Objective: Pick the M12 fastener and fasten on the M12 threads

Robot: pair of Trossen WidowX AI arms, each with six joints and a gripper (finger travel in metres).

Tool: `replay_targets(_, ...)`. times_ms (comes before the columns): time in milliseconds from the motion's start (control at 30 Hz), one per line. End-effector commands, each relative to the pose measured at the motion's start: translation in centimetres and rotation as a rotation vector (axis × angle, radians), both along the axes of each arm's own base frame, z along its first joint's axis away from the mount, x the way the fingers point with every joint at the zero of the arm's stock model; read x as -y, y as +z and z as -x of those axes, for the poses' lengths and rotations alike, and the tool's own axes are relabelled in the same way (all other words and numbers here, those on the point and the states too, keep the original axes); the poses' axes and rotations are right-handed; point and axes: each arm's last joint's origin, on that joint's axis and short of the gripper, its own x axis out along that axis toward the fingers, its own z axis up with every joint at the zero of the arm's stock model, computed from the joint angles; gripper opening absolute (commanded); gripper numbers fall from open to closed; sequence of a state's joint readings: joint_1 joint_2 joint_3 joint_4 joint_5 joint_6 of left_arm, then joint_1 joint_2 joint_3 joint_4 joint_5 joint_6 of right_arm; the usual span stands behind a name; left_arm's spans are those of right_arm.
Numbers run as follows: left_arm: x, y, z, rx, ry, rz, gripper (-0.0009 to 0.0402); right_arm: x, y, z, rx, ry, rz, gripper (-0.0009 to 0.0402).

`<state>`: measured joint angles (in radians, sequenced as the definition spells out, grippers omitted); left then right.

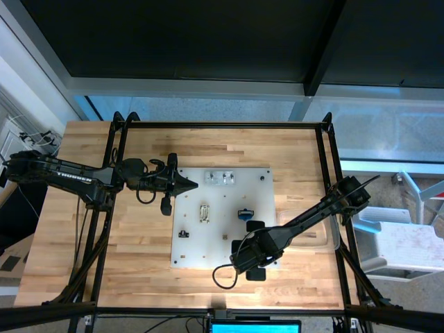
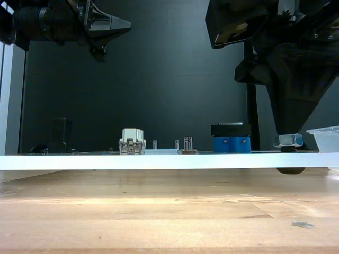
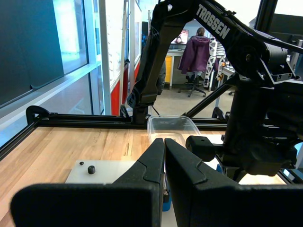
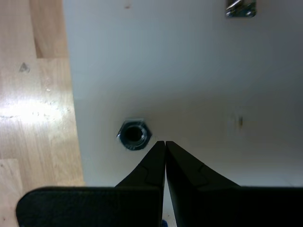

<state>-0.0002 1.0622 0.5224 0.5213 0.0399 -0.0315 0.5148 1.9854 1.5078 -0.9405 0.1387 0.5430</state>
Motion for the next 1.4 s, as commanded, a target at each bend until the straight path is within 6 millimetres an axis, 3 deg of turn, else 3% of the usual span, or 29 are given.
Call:
replay_targets(33, 0.0, 0.0, 0.0, 0.000, 0.000, 0.000, 0.0000, -0.3, -0.1, -0.1, -0.022, 0.019, -0.067, 0.0000)
replay_targets(167, 0.0, 0.0, 0.0, 0.000, 0.000, 0.000, 0.0000, -0.9, 0.3, 0.2, -0.116, 0.127, -0.284, 0.0000)
replay_targets(733, 0.0, 0.0, 0.0, 0.000, -0.001, 0.000, 0.0000, 0.1, 0.7, 0.1, -0.011, 0.027, -0.064, 0.0000)
replay_targets(867, 0.0, 0.0, 0.0, 0.000, 0.000, 0.000, 0.0000, 0.1, -0.1, -0.1, -0.007, 0.000, -0.025, 0.0000)
replay_targets(1067, 0.0, 0.0, 0.0, 0.000, 0.000, 0.000, 0.0000, -0.1, -0.2, -0.2, 0.002, 0.002, -0.044, 0.0000)
replay_targets(1233, 0.0, 0.0, 0.0, 0.000, 0.000, 0.000, 0.0000, -0.8, 0.0, 0.3, -0.133, 0.162, -0.302, 0.0000)
replay_targets(1400, 0.0, 0.0, 0.0, 0.000, 0.000, 0.000, 0.0000, -0.7, 0.1, 0.4, -0.132, 0.156, -0.288, 0.0000)
